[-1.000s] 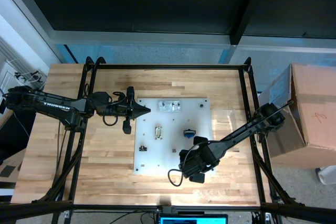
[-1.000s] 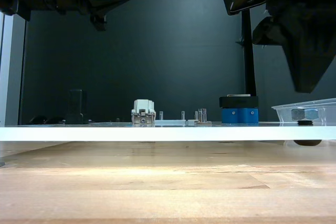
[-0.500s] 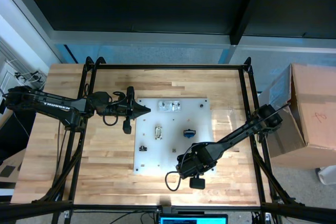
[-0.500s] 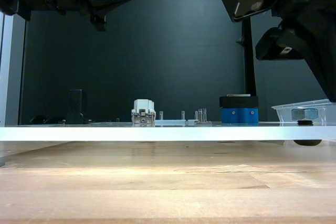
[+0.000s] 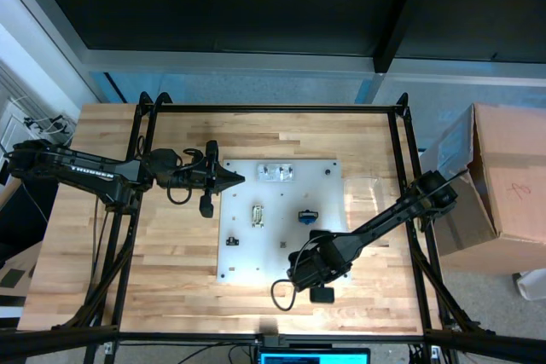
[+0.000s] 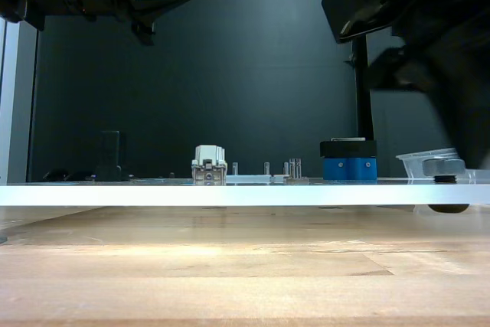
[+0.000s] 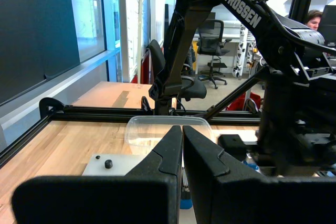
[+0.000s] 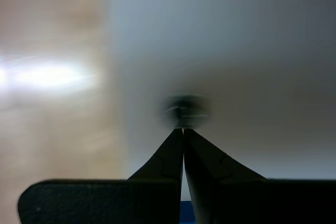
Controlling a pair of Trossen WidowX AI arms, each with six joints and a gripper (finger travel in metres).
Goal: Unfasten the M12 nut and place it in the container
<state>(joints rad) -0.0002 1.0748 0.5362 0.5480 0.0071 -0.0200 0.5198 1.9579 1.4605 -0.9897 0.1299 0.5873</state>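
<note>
- I see the left gripper [image 5: 237, 179] hanging high at the left edge of the white board [image 5: 243, 262], toward its far half, pointing in across it
- In its wrist view the two fingers are pressed together with only a hairline seam between them, and nothing is held
- The right gripper [image 8: 183, 128] is low over the board's near right part, its arm reaching in from beyond the board's right edge
- Its fingers are closed tip to tip — nothing between them
- The M12 nut [image 6: 442, 166] is silver and sits on top of its stud [image 6: 442, 179] at the board's near right edge; the low view shows it just above the black stud, in neither gripper
- In the right wrist view the closed tips point at a round dark-and-silver shape on the board's white face, just beyond them; I cannot tell whether the tips touch it
- From above, the right gripper covers that corner of the board, so I cannot see the stud in the high view
- The container [image 6: 417, 155], a clear tray, lies just off the board's right edge; in the low view its wall shows behind the nut
- Also on the board: a blue block with a black cap [image 6: 348, 160] toward its right side, and a white connector [image 6: 209, 165] nearer its middle
</note>
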